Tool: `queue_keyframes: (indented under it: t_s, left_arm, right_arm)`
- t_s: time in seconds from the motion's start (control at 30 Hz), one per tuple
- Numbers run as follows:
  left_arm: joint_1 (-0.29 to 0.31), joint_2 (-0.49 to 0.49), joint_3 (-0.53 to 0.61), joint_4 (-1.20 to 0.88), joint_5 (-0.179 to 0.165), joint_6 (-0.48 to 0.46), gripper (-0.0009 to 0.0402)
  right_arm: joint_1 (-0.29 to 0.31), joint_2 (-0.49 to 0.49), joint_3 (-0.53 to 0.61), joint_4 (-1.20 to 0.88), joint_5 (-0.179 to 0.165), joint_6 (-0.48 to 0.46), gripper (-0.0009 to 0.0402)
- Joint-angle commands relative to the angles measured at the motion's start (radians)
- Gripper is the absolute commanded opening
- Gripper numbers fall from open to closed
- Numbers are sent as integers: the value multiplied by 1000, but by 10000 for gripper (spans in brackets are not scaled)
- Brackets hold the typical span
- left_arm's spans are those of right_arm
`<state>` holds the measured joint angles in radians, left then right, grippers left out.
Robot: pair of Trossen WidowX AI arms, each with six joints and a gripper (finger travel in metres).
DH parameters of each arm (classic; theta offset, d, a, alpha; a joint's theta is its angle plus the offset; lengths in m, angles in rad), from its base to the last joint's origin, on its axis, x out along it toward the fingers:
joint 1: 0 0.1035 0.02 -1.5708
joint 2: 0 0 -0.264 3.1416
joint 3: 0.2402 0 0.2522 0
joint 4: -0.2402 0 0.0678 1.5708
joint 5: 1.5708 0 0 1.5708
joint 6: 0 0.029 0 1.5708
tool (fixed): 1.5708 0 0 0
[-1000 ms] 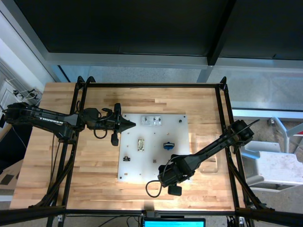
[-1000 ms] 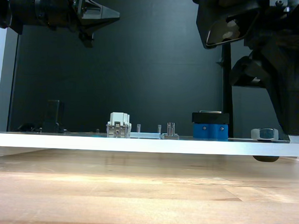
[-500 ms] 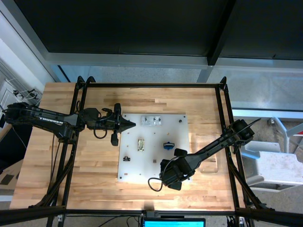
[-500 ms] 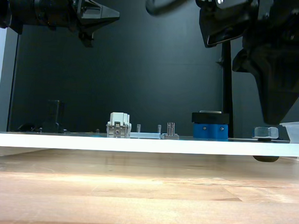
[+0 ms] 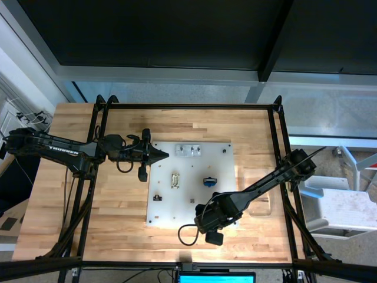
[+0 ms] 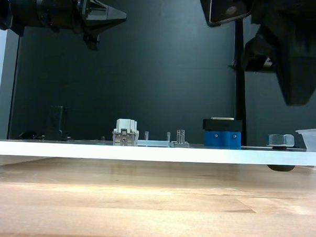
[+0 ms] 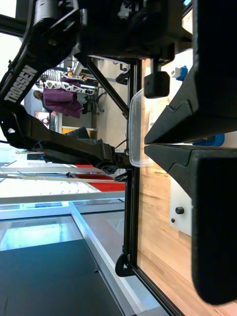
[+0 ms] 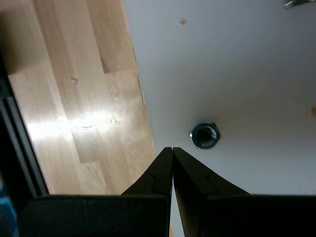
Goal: Unfasten the M12 fastener and place in the container
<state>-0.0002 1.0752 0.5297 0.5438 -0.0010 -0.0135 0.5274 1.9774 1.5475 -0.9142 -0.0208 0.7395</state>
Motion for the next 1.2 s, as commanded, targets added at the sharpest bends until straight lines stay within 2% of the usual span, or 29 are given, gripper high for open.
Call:
queue_keyframes:
  t_s: [0.03,0.43,0.73,1.0,1.03,1.13,1.17,1.2]
  left_arm:
    - [0,0,0,0,0,0,0]
    - [0,0,0,0,0,0,0]
    - [0,0,0,0,0,0,0]
    - [0,0,0,0,0,0,0]
    - [0,0,0,0,0,0,0]
    - [0,0,0,0,0,0,0]
    - [0,0,0,0,0,0,0]
    - [0,0,0,0,0,0,0]
  right_arm:
    - [3,26,-1,10,-3,-15,0]
    - [2,29,-37,22,4,-22,0]
    - [0,29,-40,6,55,-14,0]
    - [0,29,-40,5,56,-17,0]
    - [0,29,-40,-5,72,-19,0]
    - [0,21,-34,-99,229,67,0]
    - [0,19,-32,-129,261,90,0]
    - [0,17,-30,-149,266,93,0]
